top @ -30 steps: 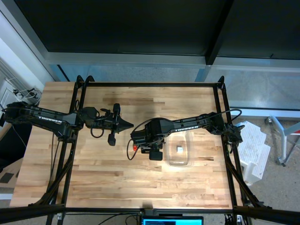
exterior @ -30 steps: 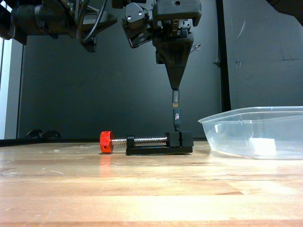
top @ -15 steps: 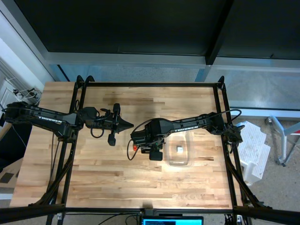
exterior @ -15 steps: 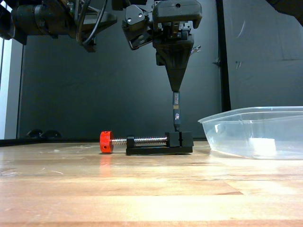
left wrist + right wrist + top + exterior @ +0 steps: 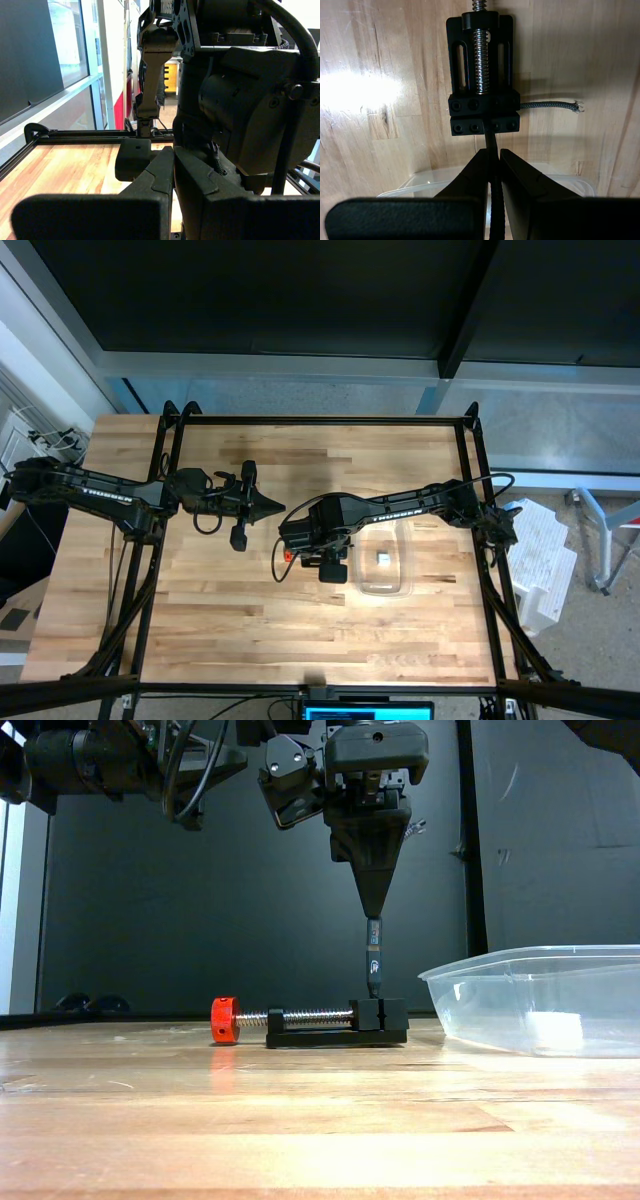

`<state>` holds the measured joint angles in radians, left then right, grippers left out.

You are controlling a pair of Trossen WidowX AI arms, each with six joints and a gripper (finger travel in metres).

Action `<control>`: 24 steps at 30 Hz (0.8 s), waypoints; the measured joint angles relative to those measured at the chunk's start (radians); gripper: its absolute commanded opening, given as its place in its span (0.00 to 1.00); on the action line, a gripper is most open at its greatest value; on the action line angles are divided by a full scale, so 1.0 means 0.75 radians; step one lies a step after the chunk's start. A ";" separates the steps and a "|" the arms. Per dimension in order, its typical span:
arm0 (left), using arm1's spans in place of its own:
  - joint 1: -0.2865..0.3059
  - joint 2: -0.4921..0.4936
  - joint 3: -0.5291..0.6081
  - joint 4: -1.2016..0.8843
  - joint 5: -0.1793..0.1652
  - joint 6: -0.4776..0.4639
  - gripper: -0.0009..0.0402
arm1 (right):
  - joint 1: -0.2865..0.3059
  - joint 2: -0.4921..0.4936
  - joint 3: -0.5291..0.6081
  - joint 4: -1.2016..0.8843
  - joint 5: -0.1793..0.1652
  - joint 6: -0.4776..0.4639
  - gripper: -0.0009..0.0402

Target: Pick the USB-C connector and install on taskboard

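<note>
The pale wooden surface (image 5: pixel 300 1120) carries a clear plastic tray (image 5: pixel 530 1000) and the small black block taskboard (image 5: pixel 335 1020) with its orange-red knob (image 5: pixel 225 1020). The left claw (image 5: pixel 173 152), fingers together and holding nothing, hangs above the surface left of the taskboard. The right claw (image 5: pixel 373 917), narrowed, pinches the top of the slim dark-grey USB-C connector (image 5: pixel 373 960). The connector stands upright with its lower end at the taskboard (seating depth not discernible).

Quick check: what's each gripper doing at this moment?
Left gripper: closed, empty, parked away from the taskboard.
Right gripper: closed on the USB-C connector, held upright over the taskboard.
</note>
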<state>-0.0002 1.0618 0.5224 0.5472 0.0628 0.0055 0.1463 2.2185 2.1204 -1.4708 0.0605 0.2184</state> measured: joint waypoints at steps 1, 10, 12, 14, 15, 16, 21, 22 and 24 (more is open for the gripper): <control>0.000 0.000 0.000 0.001 0.000 -0.001 0.02 | 0.000 -0.001 -0.001 0.001 -0.001 0.000 0.02; 0.000 0.001 0.000 0.000 -0.001 0.000 0.02 | 0.000 -0.003 -0.025 0.028 -0.001 -0.011 0.02; 0.000 0.001 0.000 0.000 0.000 -0.001 0.02 | 0.000 -0.003 -0.026 0.031 -0.001 -0.019 0.02; 0.000 0.001 0.001 0.000 0.000 0.000 0.02 | 0.000 -0.003 -0.033 0.038 -0.001 -0.022 0.02; 0.000 0.001 0.001 0.000 0.000 0.000 0.02 | 0.000 -0.005 -0.040 0.044 -0.001 -0.024 0.02; 0.000 0.001 0.000 0.000 0.000 -0.001 0.02 | 0.000 -0.007 -0.046 0.051 -0.001 -0.025 0.02; 0.000 0.001 0.000 0.000 0.000 -0.001 0.02 | 0.000 -0.011 -0.082 0.083 -0.007 -0.028 0.02; 0.000 0.001 0.000 0.001 -0.001 0.000 0.02 | 0.000 -0.012 -0.089 0.091 -0.007 -0.030 0.02; 0.000 0.001 0.001 0.000 0.000 -0.001 0.02 | 0.000 -0.013 -0.096 0.098 -0.007 -0.035 0.02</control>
<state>-0.0002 1.0622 0.5228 0.5472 0.0628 0.0051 0.1463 2.2089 2.0483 -1.3972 0.0551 0.1925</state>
